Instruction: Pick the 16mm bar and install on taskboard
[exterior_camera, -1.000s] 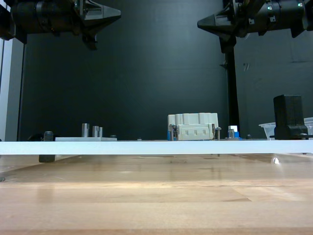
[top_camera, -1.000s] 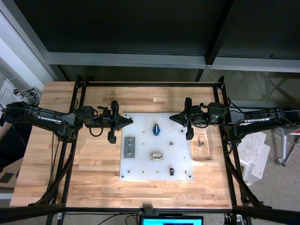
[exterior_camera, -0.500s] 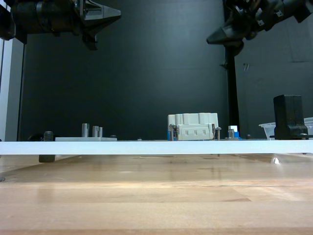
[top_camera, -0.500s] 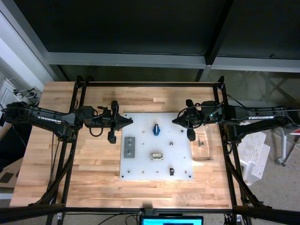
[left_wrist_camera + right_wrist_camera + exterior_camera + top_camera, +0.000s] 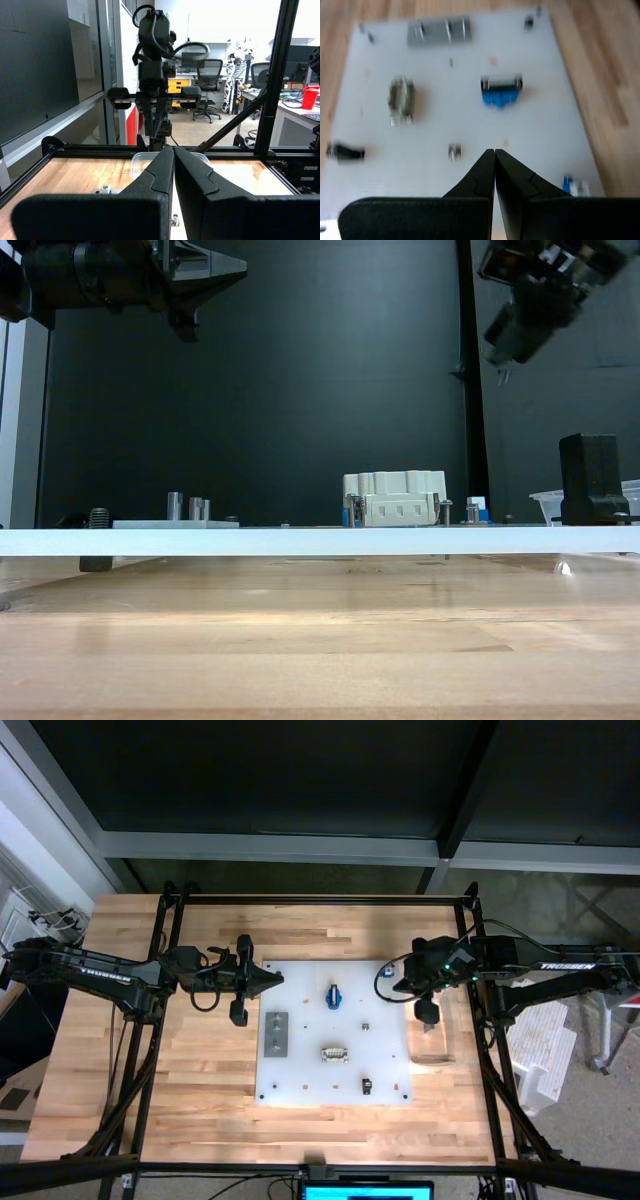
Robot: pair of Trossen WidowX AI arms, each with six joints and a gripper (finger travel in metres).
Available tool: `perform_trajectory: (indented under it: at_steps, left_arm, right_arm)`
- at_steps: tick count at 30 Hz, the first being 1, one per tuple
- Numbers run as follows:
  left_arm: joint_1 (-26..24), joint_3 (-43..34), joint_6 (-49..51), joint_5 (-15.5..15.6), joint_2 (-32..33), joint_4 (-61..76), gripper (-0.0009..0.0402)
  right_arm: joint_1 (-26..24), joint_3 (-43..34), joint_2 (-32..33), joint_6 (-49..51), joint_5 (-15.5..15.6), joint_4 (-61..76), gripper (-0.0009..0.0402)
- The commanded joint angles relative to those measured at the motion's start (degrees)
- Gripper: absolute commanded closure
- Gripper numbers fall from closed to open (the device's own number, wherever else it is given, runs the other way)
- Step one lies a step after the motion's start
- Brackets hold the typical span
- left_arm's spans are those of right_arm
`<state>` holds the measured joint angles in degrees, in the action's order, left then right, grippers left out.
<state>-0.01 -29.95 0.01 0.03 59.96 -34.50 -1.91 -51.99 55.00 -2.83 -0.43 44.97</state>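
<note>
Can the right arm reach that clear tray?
Probably yes: the right end effector, shut, hangs above the board's right edge beside the tray, nothing between. The left end effector, shut, hangs over its left edge. I cannot spot the bar.

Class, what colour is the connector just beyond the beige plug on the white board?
The connector is blue; the right wrist view shows it best.

Count: 2 grippers, left gripper [image 5: 173, 148] high over the board's left edge, right gripper [image 5: 494, 152] high over its right edge. 1 white board [image 5: 300, 1072] carrying 1 grey block [image 5: 276, 1033], 1 blue plug [image 5: 333, 996], 1 beige connector [image 5: 335, 1054], 1 black clip [image 5: 367, 1085]. 1 clear tray [image 5: 436, 1046].
</note>
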Motion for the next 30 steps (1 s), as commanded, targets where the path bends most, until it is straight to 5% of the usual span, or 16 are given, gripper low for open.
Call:
perform_trajectory:
  at_steps: [1, 17, 30]
  left_arm:
    - [0.02, 0.0, 0.0, 0.0, 0.02, -0.02, 0.0393]
    - [0.0, 0.0, 0.0, 0.0, 0.02, -0.02, 0.0393]
    - [0.0, 0.0, 0.0, -0.02, 0.02, 0.0, 0.0393]
  right_arm:
    - [0.13, -0.02, 0.02, 0.04, 0.24, 4.83, 0.0393]
    - [2.73, 0.0, 0.04, -0.83, -0.2, 22.95, 0.0381]
    - [11.72, 0.09, 5.55, -6.4, -6.05, 26.8, 0.0237]
